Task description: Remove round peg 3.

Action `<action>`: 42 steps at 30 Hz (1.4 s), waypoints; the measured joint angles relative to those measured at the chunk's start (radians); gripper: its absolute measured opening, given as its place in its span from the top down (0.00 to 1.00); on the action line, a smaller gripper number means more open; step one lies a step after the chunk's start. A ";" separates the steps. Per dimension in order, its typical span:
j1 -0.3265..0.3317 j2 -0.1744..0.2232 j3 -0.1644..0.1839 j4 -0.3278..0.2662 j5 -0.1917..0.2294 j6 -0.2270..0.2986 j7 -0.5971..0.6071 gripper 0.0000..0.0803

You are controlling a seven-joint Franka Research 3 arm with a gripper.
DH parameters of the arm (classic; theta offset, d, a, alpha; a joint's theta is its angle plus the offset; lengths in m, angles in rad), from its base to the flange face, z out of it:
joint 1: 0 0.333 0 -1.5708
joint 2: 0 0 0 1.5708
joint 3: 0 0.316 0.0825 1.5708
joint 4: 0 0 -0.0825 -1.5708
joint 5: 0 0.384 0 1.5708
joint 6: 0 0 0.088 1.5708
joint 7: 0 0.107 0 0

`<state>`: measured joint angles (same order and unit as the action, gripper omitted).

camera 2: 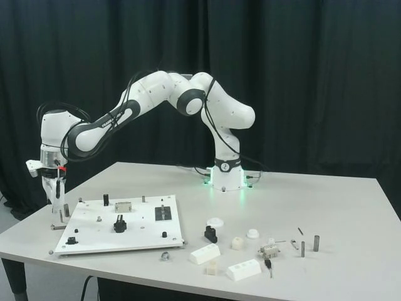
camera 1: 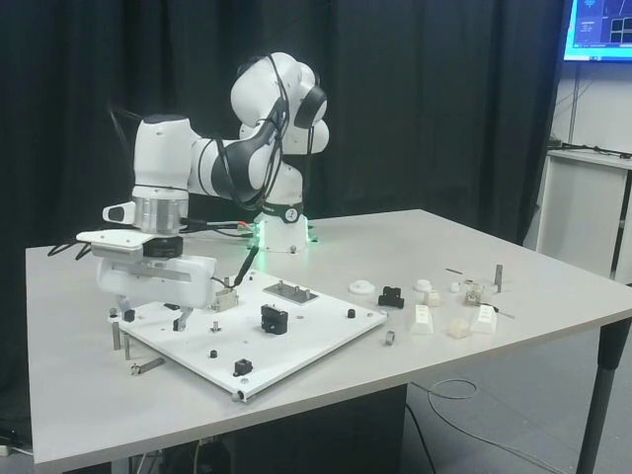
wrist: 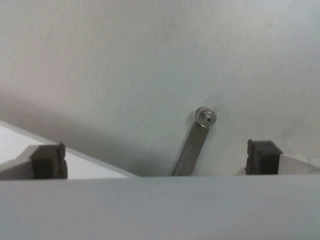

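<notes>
Spread claw above upright peg

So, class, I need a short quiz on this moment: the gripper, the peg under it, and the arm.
1. True or false: the gripper is shut on the round peg.
2. The round peg is: A upright; B lying flat; C leaning on a white block.
3. Fill in: the light at the arm's base glows ____.
Key: 1 false, its fingers stand apart, one on each side of the peg; 2 A; 3 green.
</notes>
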<state>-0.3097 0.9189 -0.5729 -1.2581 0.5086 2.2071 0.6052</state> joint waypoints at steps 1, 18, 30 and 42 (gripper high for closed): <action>0.000 0.000 0.000 0.000 -0.001 0.000 0.000 0.00; 0.001 0.000 -0.005 0.001 -0.005 0.000 0.012 0.00; 0.001 0.000 -0.007 0.001 -0.005 0.000 0.020 0.00; 0.001 0.000 -0.009 0.001 -0.005 0.000 0.020 0.00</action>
<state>-0.3089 0.9187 -0.5822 -1.2568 0.5039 2.2071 0.6256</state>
